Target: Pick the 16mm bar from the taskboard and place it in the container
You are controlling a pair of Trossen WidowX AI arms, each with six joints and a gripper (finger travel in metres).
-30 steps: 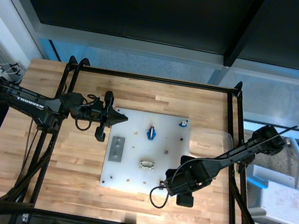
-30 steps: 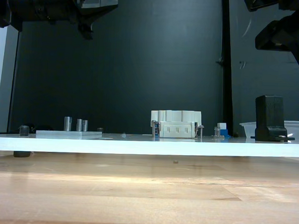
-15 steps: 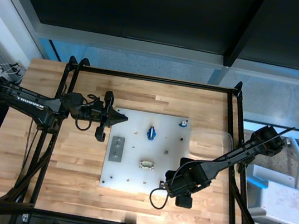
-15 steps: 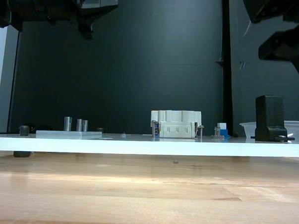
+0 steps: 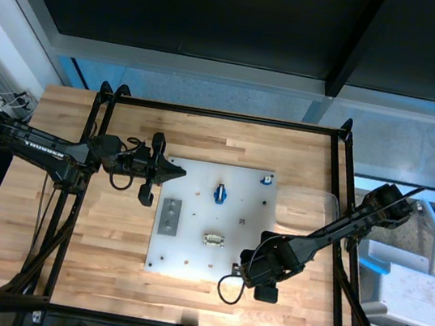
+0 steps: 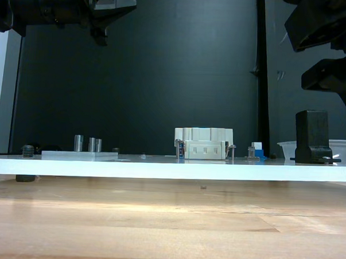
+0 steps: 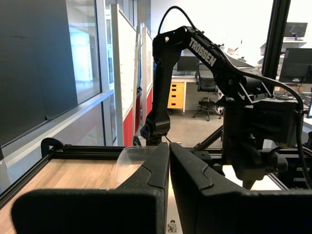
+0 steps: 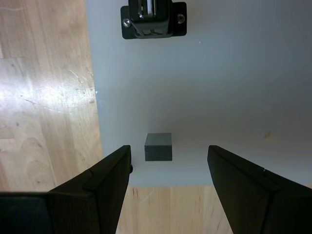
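Right gripper (image 8: 168, 148), spread wide, hangs over a small grey block (image 8: 158, 146) at the flat white square taskboard's (image 8: 219, 73) lower-right corner; left gripper (image 7: 169, 158), pinched closed, hovers at its upper-left corner.

Overhead and table-level views — taskboard (image 5: 200, 182) shared

We read this as a robotics lab on an office floor — a wooden table (image 5: 46, 211) ringed by a black frame (image 5: 224, 116), the left arm (image 5: 32, 143) at 9 o'clock, the right arm (image 5: 339, 226) at 3, the taskboard (image 5: 188, 249) between. Beyond stand glass partitions (image 7: 85, 58), a monitor (image 7: 296, 66), an office chair (image 7: 207, 91) and a yellow cabinet (image 7: 175, 96).
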